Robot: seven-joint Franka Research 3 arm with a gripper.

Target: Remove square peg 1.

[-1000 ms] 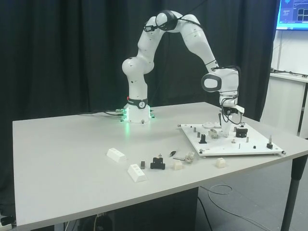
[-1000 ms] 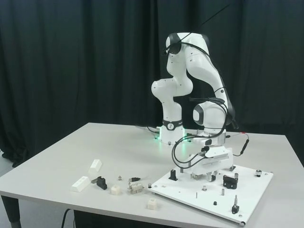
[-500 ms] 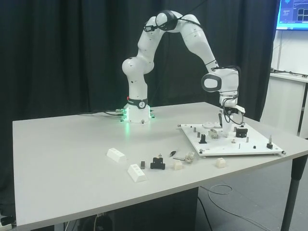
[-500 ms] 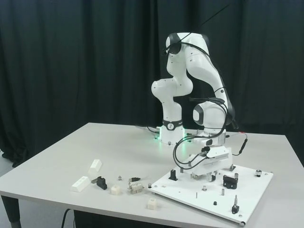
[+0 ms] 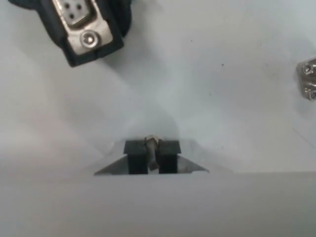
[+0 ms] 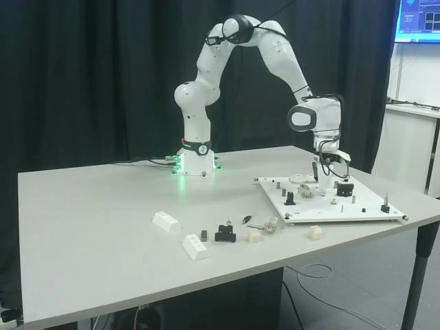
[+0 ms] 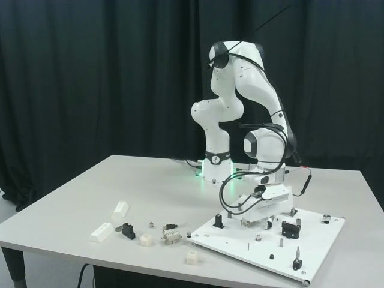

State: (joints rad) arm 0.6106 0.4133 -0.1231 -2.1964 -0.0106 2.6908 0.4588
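The white seven-joint arm (image 6: pixel 237 55) rises from its base, arches over at the elbow and reaches down to the white flat assembly board (image 6: pixel 330 203), wrist pointing straight down. The gripper (image 5: pixel 152 157) is just above the board; in the wrist view its two black finger pads (image 5: pixel 134 155) are clamped on a slim grey metal peg (image 5: pixel 150 150), which stands upright between them. Whether the peg's foot has left the board cannot be told.

Near it on the board lies one black-shelled connector with a grey metal face (image 5: pixel 84 29), screw head and pin holes visible. A second metal fitting (image 5: pixel 308 79) shows only partly at the frame edge.

On the grey table (image 7: pixel 90 204), apart from the board: two white wedge-shaped blocks (image 7: pixel 111 222), two small white cubes (image 7: pixel 146 240), one black bracket (image 7: pixel 126 230) and one metal connector (image 7: pixel 171 236).
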